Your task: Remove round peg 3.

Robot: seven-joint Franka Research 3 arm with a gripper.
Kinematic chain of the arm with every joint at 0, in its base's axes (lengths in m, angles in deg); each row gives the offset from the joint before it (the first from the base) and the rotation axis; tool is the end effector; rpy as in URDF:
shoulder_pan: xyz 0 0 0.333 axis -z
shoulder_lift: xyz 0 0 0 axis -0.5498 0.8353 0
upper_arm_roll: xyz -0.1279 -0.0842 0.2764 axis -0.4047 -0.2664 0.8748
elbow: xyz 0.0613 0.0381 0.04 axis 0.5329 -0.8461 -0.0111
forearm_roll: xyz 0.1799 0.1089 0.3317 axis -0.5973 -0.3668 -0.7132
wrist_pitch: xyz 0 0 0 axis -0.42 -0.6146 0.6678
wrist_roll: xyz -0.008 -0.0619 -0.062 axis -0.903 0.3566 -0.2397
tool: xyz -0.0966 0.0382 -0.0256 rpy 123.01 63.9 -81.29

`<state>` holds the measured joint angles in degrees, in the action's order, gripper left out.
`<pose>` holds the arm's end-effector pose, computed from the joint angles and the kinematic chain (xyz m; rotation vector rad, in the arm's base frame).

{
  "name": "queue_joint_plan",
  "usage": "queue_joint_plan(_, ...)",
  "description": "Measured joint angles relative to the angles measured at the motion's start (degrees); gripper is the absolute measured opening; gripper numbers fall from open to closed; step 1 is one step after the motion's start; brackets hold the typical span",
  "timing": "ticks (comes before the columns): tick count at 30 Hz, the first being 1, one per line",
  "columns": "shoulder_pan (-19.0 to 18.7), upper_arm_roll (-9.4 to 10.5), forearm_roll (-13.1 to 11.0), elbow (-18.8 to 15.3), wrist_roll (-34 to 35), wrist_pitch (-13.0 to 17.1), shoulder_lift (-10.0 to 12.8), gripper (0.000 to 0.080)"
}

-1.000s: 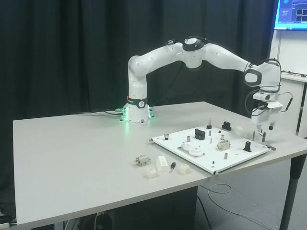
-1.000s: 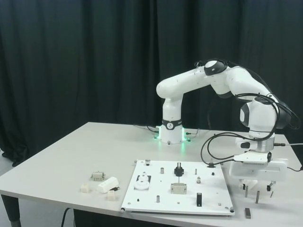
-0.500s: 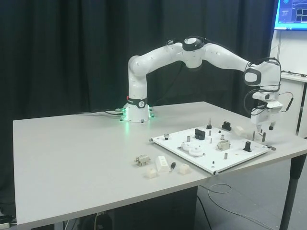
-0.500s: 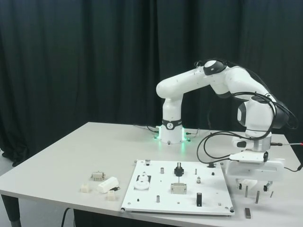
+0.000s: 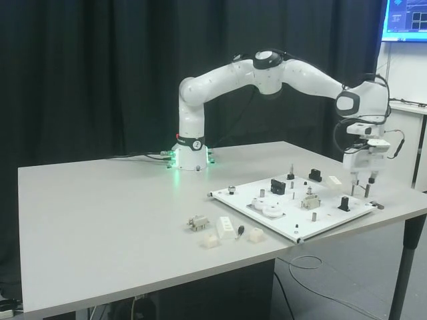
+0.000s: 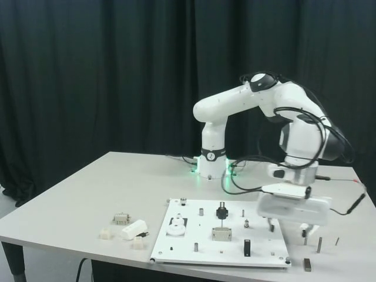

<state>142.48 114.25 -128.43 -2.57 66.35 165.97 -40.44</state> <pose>0.6470 0.3523 0.2490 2.8659 -1.0384 0.2258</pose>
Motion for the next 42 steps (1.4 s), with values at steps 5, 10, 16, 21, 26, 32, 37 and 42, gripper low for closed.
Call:
queue_joint_plan(5,1.6,-1.88,0.5,-1.4,-3.8,-0.4,0.0,0.0800)
queue_joint_plan(10,3.5,-4.04,0.6,-3.0,-8.2,-0.4,-0.2,0.0800)
queue_joint_plan(16,6.5,-5.84,0.2,-4.3,-14.2,-0.4,-0.4,0.0800)
queue_joint_plan(21,9.2,-6.79,-1.9,-5.0,-19.3,-0.3,-0.7,0.0800)
queue_joint_plan(26,11.4,-8.21,-6.3,-6.0,-24.3,-0.3,-2.0,0.0800)
queue_joint_plan(32,12.2,-9.68,-12.3,-8.9,-30.2,0.8,-3.8,0.0800)
queue_joint_plan(37,12.3,-9.66,-15.4,-11.5,-32.8,2.4,-4.6,0.0800)
queue_joint_plan(42,12.6,-8.99,-17.6,-12.9,-34.4,3.3,-4.9,0.0800)
